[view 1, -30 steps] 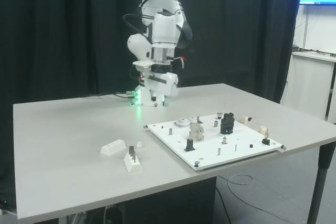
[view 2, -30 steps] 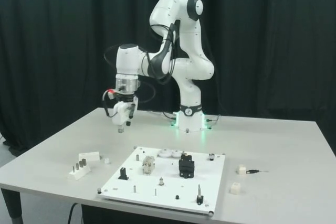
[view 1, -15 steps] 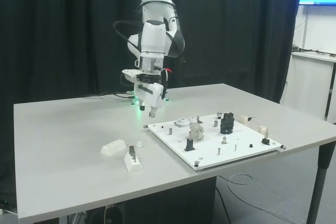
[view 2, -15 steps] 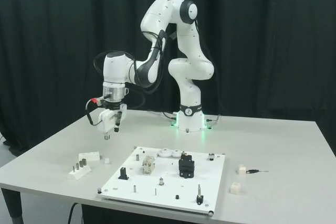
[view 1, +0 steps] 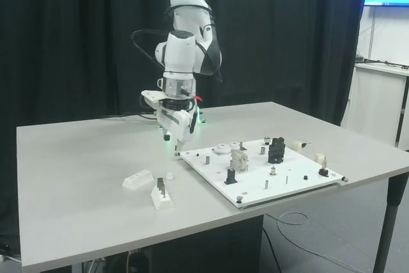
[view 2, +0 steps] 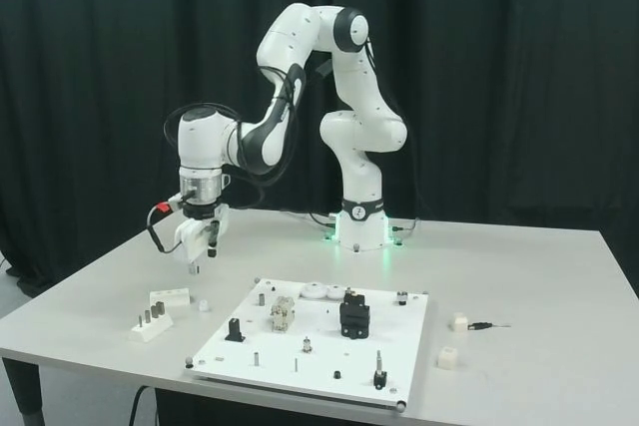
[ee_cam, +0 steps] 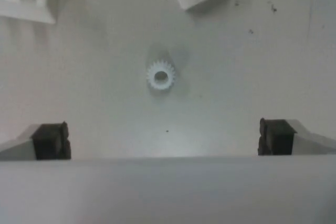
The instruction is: Pick small gear.
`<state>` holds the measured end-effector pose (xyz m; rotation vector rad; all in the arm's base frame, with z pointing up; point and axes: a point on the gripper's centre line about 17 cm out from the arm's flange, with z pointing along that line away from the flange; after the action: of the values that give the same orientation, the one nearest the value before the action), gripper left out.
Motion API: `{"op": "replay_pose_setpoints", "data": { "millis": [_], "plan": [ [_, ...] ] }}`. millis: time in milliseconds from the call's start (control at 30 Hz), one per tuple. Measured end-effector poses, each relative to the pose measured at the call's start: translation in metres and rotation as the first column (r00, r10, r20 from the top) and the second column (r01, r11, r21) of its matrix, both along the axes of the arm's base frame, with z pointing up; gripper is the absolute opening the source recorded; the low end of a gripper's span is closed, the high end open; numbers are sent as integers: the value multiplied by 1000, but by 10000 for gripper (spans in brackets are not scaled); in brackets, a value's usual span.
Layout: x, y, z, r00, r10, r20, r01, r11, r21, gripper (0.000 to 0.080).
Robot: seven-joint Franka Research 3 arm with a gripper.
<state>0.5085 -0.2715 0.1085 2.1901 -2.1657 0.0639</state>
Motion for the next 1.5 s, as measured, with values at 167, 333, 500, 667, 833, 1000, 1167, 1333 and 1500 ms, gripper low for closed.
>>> {"op": "replay_pose_setpoints", "data": {
  "millis": [167, 333, 500, 667, 833, 1000, 1167, 1333, 1500],
  "plan": [
    [4, -4, -7, 1000, 26, -2, -26, 999, 29, 800],
    [11, -9, -11, 999, 49, 5, -50, 998, 49, 800],
    [16, -13, -15, 996, 94, 11, -94, 994, 54, 800],
    [18, -11, -17, 994, 110, 16, -111, 992, 64, 800],
    [17, -10, -21, 991, 132, 9, -132, 989, 68, 800],
    [12, -7, -26, 989, 151, -1, -150, 986, 75, 800],
    [3, -4, -33, 987, 163, -16, -161, 983, 85, 800],
    [-8, -3, -40, 985, 172, -30, -169, 981, 94, 800],
    [-13, -3, -47, 982, 187, -28, -184, 979, 93, 800]
  ]
}}
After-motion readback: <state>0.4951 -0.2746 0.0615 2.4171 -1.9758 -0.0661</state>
